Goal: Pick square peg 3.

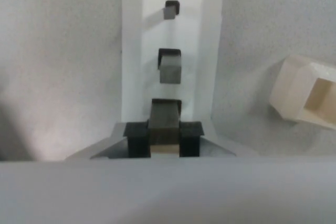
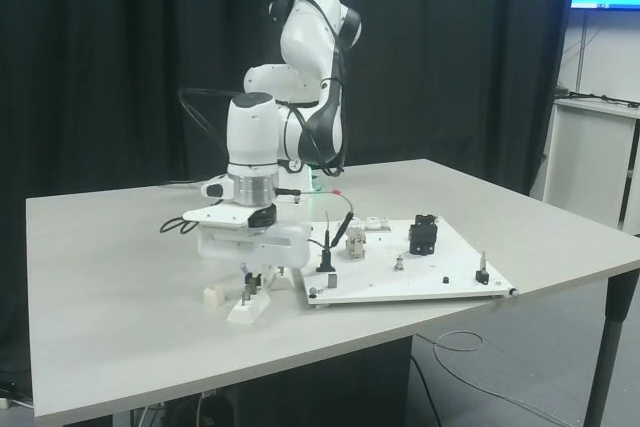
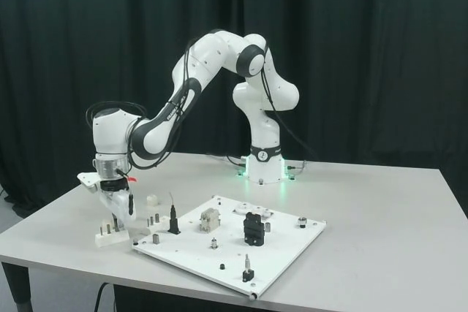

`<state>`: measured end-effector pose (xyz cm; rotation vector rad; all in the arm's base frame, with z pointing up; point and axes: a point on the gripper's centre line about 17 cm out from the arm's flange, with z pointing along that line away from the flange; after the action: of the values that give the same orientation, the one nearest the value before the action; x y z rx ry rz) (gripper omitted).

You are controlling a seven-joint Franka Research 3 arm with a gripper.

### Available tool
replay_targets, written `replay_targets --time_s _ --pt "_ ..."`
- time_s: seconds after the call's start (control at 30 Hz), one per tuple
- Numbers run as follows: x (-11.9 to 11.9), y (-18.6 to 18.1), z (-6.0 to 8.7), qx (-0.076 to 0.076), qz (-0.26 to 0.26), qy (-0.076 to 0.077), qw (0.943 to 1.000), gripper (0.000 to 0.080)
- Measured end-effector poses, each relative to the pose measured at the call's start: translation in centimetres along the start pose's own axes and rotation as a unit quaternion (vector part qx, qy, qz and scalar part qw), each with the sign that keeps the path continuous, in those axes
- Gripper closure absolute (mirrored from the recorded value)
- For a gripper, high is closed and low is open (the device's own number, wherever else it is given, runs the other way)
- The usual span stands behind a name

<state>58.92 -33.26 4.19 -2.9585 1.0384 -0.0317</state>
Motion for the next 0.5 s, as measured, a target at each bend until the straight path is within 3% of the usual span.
replay_targets --time_s 0.5 --pt "-0.8 0.1 -4.5 -0.003 0.004 -0.041 0.9991 0.0689"
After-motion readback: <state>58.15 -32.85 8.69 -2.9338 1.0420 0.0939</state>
